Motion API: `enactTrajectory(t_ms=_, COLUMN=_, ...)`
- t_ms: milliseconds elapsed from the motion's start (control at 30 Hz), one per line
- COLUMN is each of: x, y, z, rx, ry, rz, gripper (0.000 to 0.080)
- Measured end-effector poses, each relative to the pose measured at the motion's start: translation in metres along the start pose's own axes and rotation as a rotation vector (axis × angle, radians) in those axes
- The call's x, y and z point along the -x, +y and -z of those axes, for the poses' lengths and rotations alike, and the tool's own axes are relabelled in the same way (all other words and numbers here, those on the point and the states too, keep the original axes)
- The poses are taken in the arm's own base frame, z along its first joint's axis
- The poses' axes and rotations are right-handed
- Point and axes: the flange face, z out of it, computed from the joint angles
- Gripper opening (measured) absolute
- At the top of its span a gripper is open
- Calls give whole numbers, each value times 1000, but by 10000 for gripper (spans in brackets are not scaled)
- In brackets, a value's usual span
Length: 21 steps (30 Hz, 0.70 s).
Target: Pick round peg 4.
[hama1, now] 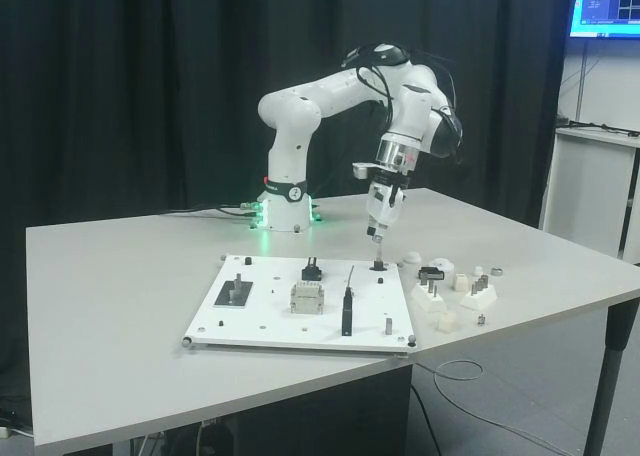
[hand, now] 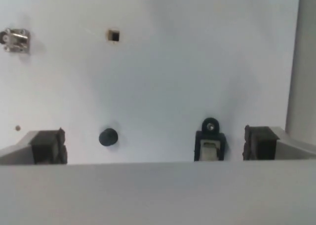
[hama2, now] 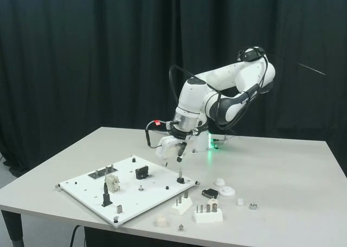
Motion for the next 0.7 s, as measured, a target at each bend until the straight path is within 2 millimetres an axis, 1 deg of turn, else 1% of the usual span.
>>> enactTrajectory(t_ms=700, x=-3, y=-14, z=-3, rx=-13, ry=16, rz=21, gripper=800)
